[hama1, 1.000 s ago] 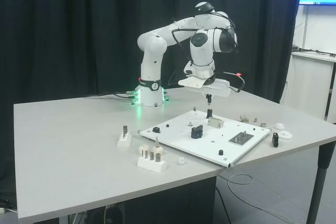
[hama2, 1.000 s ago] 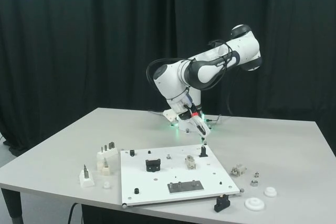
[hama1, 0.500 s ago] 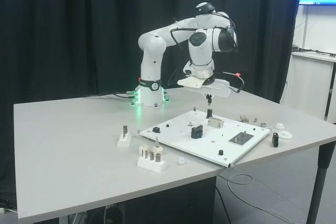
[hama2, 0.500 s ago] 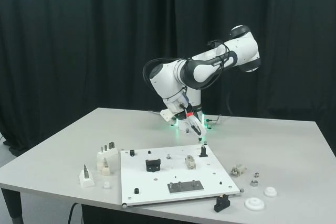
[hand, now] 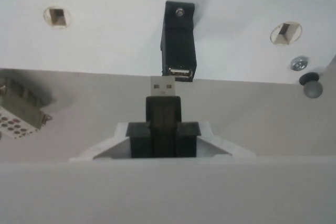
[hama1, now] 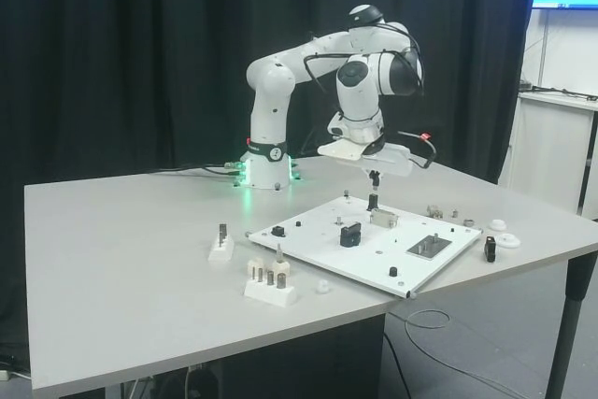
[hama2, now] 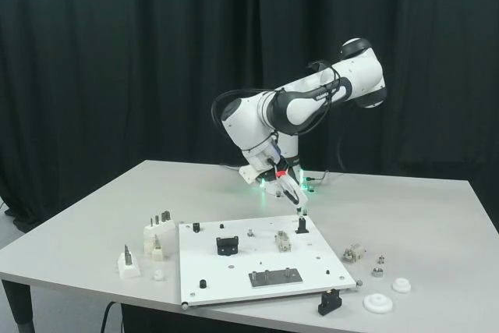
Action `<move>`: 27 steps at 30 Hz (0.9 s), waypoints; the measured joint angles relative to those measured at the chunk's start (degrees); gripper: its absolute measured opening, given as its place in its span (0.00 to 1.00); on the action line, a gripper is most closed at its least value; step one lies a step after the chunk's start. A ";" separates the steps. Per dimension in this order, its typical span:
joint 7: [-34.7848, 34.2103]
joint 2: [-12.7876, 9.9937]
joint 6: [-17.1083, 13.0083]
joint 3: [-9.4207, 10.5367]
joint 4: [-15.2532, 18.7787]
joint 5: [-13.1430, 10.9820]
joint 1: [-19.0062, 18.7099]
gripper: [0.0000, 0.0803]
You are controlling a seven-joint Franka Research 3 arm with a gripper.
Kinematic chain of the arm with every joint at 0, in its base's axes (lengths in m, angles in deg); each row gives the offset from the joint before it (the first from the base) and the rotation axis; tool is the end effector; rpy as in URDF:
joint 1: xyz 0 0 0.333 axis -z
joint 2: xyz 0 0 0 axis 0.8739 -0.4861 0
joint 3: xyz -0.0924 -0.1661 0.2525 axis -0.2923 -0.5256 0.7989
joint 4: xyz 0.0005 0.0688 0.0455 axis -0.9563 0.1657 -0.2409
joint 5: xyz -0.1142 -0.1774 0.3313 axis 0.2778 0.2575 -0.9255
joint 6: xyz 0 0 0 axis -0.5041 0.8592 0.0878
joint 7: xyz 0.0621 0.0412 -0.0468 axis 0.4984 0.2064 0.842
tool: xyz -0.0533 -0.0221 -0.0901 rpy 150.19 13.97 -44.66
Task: Insert USB.
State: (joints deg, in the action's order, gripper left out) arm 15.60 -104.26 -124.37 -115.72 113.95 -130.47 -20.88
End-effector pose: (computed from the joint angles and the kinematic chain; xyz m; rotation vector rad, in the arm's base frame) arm 0.4590 0.0462 0.2594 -1.8109 2.3295 0.8800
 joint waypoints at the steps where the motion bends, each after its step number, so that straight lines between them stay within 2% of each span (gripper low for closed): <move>1: -0.01 0.00 0.00 0.07 0.00 -0.08 0.01 0.12; 27: -0.07 -0.31 0.14 1.08 0.46 -0.15 0.20 0.12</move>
State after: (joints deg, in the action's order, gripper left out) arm 15.53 -104.56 -124.23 -114.64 114.41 -130.62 -20.68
